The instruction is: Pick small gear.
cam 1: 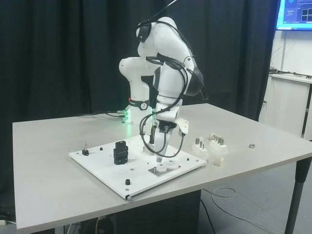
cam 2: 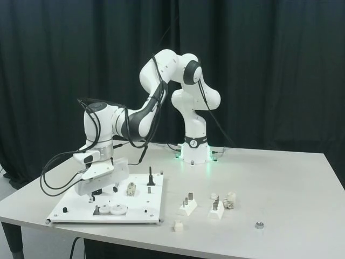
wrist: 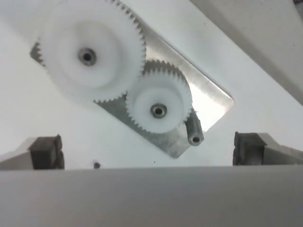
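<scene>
Fingertips of the gripper (wrist: pixel 147 151) frame the wrist view, spread wide apart and holding nothing. Between and beyond them sits the small gear (wrist: pixel 158 108): white, toothed, with a metal hub, meshed against the large gear (wrist: pixel 90 52) on a metal plate (wrist: pixel 208 97). 1 bare peg (wrist: pixel 194 132) stands just beside it. Part of the large gear is cut off. Both gears lie on the white board (cam 1: pixel 97 168).

I see the large gear (wrist: pixel 90 52) sitting on the metal plate (wrist: pixel 208 97), which lies on the white board (cam 1: pixel 136 168). A bare steel peg (wrist: pixel 194 132) stands on that plate. Off the board, a small nut (cam 2: pixel 259 225) rests on the grey table (cam 2: pixel 280 183).
</scene>
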Controlling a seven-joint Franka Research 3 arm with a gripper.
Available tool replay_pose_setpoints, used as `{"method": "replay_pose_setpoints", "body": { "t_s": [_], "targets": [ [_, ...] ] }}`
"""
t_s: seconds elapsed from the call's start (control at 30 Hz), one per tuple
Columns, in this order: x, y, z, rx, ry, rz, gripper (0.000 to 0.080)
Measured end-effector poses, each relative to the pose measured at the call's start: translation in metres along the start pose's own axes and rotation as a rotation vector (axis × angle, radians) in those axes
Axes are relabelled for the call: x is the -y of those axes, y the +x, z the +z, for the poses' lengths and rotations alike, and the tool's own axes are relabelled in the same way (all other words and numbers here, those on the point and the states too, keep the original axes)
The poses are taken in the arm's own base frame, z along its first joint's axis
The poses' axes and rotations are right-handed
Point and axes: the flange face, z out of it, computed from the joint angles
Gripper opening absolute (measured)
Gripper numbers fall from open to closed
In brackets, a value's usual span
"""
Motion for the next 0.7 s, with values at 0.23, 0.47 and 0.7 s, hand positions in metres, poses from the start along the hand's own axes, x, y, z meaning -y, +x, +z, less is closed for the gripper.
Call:
{"method": "replay_pose_setpoints", "body": {
  "t_s": [0.23,0.47,0.7],
  "targets": [
    [0.001,0.001,-0.010,-0.004,0.003,0.010,0.0799],
    [0.001,0.002,-0.012,-0.005,0.003,0.016,0.0800],
    [0.002,0.002,-0.013,-0.006,0.002,0.022,0.0800]
  ]
}}
